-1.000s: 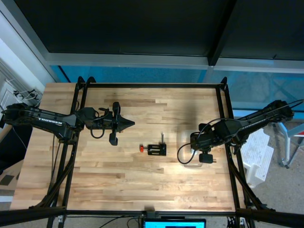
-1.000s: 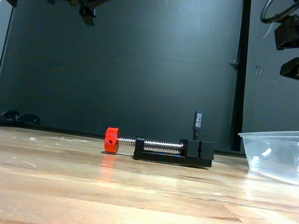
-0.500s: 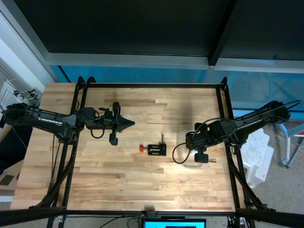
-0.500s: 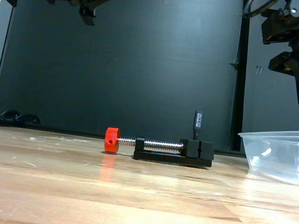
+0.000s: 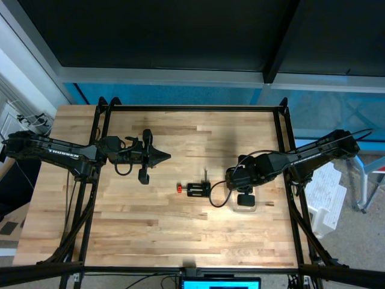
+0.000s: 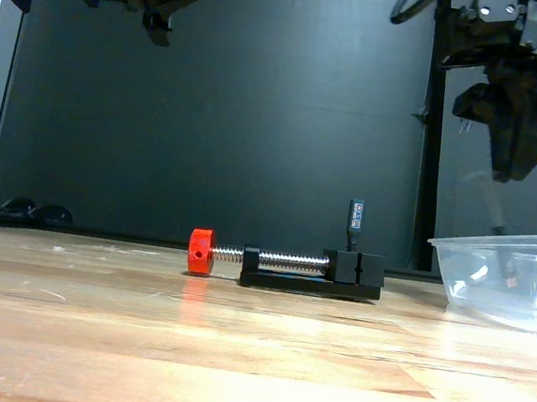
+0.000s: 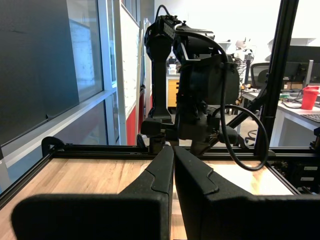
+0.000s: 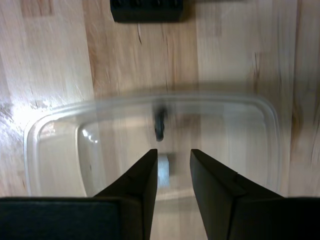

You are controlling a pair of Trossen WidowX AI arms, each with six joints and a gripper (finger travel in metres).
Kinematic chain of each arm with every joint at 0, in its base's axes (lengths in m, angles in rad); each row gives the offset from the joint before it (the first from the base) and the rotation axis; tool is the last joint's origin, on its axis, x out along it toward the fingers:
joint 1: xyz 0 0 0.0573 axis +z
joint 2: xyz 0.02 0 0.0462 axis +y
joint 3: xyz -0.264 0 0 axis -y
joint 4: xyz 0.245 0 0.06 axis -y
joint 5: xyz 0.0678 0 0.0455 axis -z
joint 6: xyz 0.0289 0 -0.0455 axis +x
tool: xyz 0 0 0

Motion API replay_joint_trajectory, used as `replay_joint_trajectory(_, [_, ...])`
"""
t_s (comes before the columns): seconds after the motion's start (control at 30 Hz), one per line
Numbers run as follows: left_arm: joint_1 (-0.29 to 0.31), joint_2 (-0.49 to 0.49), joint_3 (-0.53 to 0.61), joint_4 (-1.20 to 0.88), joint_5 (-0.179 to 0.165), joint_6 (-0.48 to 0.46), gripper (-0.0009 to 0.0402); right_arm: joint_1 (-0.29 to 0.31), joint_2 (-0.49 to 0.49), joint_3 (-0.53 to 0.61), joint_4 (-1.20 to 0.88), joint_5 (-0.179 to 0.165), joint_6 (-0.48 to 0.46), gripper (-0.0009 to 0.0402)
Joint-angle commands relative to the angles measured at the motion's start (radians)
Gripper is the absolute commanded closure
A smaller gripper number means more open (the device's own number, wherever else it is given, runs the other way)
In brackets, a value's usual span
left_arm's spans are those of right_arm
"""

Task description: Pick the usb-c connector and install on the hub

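- Right gripper [image 6: 500, 171] hung nose-down, high over the left end of the clear dish [image 6: 505, 244], just right of the hub [image 5: 197, 190]. Judged it stood there because the dish holds the part to be picked.
- Right wrist view: right gripper [image 8: 173, 151] had its fingers apart, nothing held between them.
- Left gripper [image 5: 161, 156] parked level, high over the table's [image 5: 150, 235] far left. Its fingers were pressed together and empty in its own wrist view [image 7: 173, 147]. Out of the way, probably so the right arm could work alone.
- Hub [image 6: 311, 268] lay flat mid-table, orange-red knob [image 6: 200, 251] to the left and thin dark stem [image 6: 353, 222] upright at the right end. Judged the stem was left clear from above to take the plug.
- usb-c connector [image 8: 160, 124]: a small dark sliver, blurred, inside the dish outline beyond the open fingertips.
- Low view: the connector [image 6: 508, 269] showed through the dish wall, slender and dark with a paler lower tip. Could not tell whether it was resting or in the air.
- A pale square bit [image 8: 163, 167] lay near it in the dish; not identified.
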Motion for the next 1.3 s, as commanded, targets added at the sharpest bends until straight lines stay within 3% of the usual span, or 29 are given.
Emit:
replay_joint_trajectory(0.03, [0.0,0.0,0.0,0.0,0.0,0.0,0.0393,-0.008,0.045,0.044,0.0,0.0,-0.014,0.028])
replay_joint_trajectory(0.37, [0.0,0.0,0.0,0.0,0.0,0.0,0.0393,-0.031,0.204,0.209,0.0,0.0,-0.074,0.0238])
replay_joint_trajectory(0.63, [0.0,0.0,0.0,0.0,0.0,0.0,0.0393,-0.048,0.308,0.315,-0.001,0.0,-0.084,0.0252])
replay_joint_trajectory(1.0, [0.0,0.0,0.0,0.0,0.0,0.0,0.0393,-0.053,0.323,0.334,-0.003,-0.001,-0.084,0.0299])
replay_joint_trajectory(1.3, [0.0,0.0,0.0,0.0,0.0,0.0,0.0393,-0.053,0.317,0.333,-0.011,-0.001,-0.092,0.0305])
